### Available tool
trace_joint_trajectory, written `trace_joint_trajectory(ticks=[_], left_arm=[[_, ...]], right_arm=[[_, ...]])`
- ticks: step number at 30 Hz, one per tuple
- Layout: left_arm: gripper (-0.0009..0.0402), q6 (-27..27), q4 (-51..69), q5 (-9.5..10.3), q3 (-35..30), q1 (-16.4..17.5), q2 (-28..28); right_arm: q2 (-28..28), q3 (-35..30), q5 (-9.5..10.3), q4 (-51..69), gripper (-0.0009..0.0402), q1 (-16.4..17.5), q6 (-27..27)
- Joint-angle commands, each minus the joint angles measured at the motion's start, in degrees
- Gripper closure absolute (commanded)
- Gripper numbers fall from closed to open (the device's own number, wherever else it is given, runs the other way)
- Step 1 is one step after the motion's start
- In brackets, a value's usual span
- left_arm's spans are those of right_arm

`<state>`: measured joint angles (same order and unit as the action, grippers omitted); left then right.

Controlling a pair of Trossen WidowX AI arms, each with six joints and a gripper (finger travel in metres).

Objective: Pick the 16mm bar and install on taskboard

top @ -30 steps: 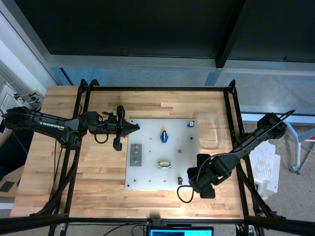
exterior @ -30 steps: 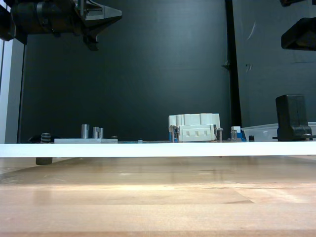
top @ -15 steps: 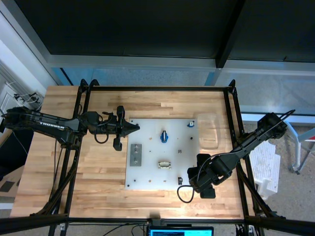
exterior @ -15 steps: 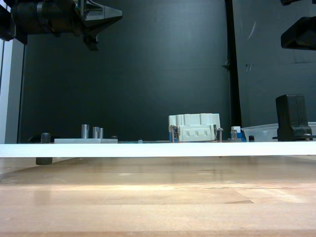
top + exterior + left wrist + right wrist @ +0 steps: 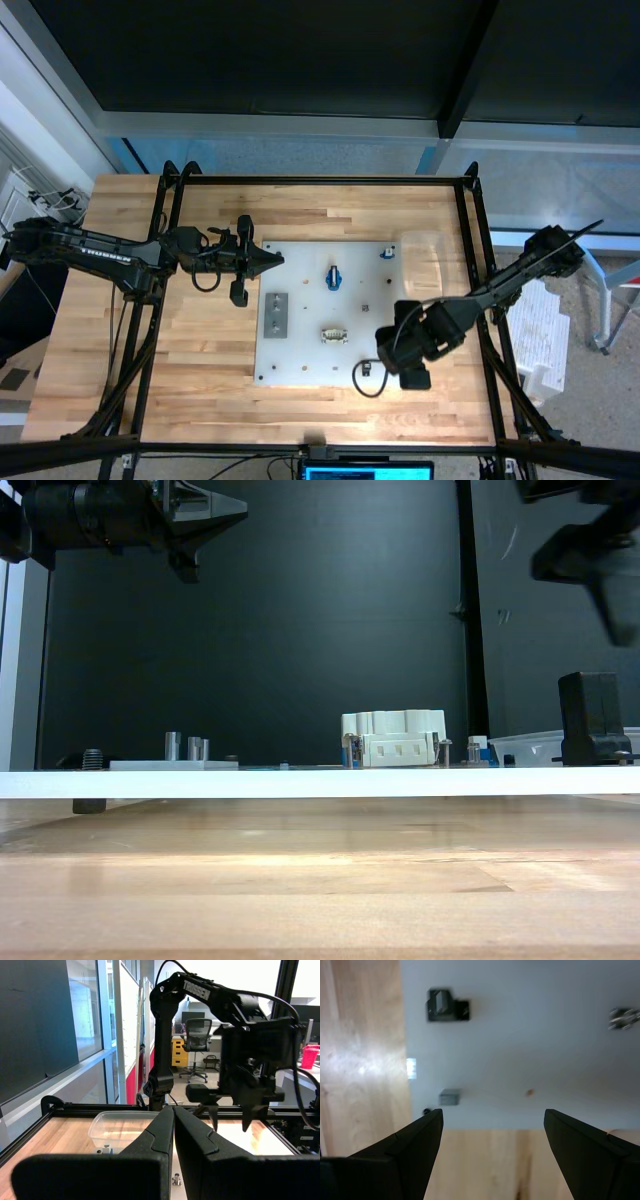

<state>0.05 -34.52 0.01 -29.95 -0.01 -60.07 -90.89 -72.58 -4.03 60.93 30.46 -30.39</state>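
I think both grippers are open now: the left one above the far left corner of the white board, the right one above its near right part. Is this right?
Not fully. The left gripper is shut: the left wrist view shows its fingers pressed together. The right gripper is open, and both hang over the taskboard where you say.

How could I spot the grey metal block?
Start at the white square board on the wooden table. On its left side, nearer than the shut left hand, lies a flat grey rectangle; the open right hand hovers over the near right corner. Its neighbours are blue or white.
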Motion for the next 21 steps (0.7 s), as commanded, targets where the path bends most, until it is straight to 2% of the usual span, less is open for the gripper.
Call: trace_joint_trajectory(ticks=[1, 7, 16, 21], left_arm=[[0.0393, 0.00, -0.02, 0.00, 0.00, 0.02, -0.02], [0.0393, 0.00, -0.02, 0.00, 0.00, 0.02, -0.02], [0.0393, 0.00, -0.02, 0.00, 0.00, 0.00, -0.02], [0.0393, 0.00, -0.02, 0.00, 0.00, 0.02, -0.02]], right_arm=[[1.53, 0.07, -1.09, 0.00, 0.0111, -3.50, 3.96], [4.83, 0.09, -2.60, -1.07, 0.0129, -10.93, 11.63], [9.97, 0.15, -2.49, -7.48, 0.0179, -22.56, 22.27], [12.41, 0.15, -1.79, -11.52, 0.0225, -27.58, 26.82]])
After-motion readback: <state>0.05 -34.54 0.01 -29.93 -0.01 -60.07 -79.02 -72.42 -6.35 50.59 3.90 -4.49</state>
